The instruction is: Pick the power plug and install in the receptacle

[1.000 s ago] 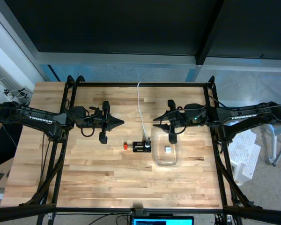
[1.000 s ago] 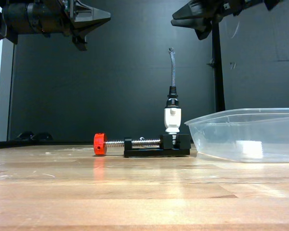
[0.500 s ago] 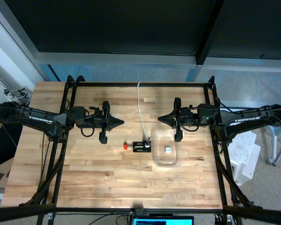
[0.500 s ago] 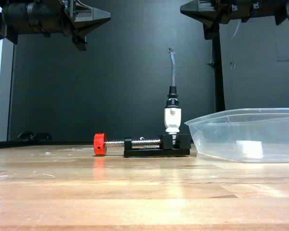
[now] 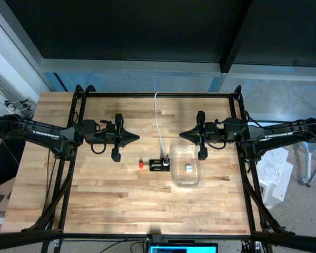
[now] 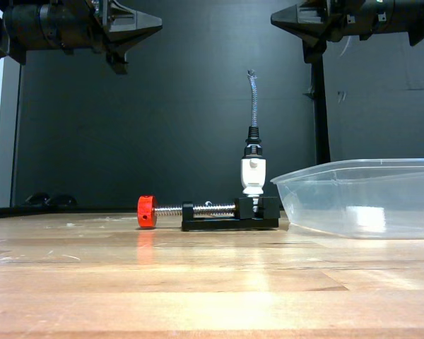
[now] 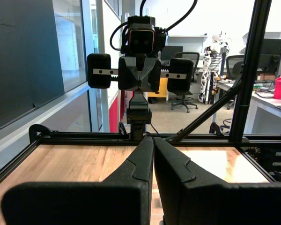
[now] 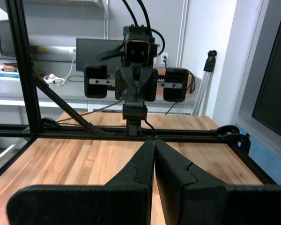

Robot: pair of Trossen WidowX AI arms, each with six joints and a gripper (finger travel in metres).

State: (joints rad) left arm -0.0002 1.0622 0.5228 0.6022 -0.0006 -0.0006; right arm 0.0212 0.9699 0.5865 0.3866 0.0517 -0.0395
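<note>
Right gripper (image 5: 180, 134) has drawn back toward its own side. It hangs high above the far rim of the clear tray (image 5: 188, 186), fingers pressed together, holding nothing. Left gripper (image 5: 137, 138), unmoved, hangs high with fingers likewise pressed together. On the table (image 5: 95, 195) the receptacle (image 6: 230, 215) sits just left of the tray. The power plug (image 6: 252, 146) — a black stub — stands upright on its white socket.
</note>
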